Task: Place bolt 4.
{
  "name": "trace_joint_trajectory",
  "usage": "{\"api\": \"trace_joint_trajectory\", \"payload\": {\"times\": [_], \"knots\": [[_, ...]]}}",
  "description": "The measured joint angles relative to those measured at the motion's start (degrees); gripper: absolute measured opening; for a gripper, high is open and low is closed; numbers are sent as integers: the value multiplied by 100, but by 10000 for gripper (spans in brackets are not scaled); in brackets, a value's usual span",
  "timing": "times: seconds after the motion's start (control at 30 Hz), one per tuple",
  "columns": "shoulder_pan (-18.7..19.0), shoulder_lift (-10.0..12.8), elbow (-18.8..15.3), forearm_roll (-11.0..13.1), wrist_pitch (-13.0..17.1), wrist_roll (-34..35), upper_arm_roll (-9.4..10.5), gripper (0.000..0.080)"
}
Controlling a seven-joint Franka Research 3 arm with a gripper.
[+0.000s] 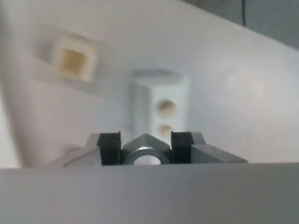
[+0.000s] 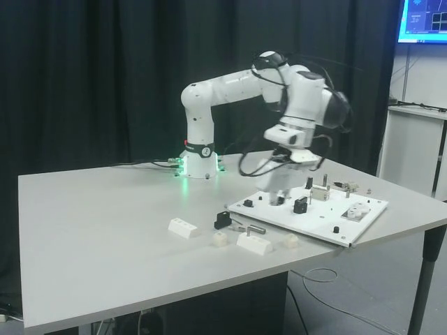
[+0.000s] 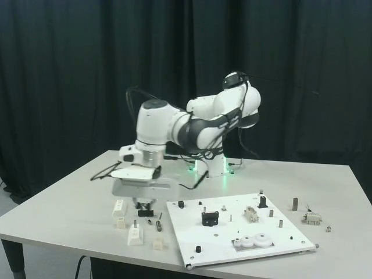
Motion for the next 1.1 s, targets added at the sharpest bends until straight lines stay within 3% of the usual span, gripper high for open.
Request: {"api": "trace_joint_trajectory", "payload": {"times": [0.23, 0.4, 0.67, 1.1], "knots": [[-135, 54, -531, 373, 346, -449, -106, 225], [-326, 118, -702, 723, 533, -616, -99, 225], [-742, 186, -671, 1101, 817, -1037, 132, 225], [-1201, 188, -324, 1182, 793, -1278, 554, 225]]}}
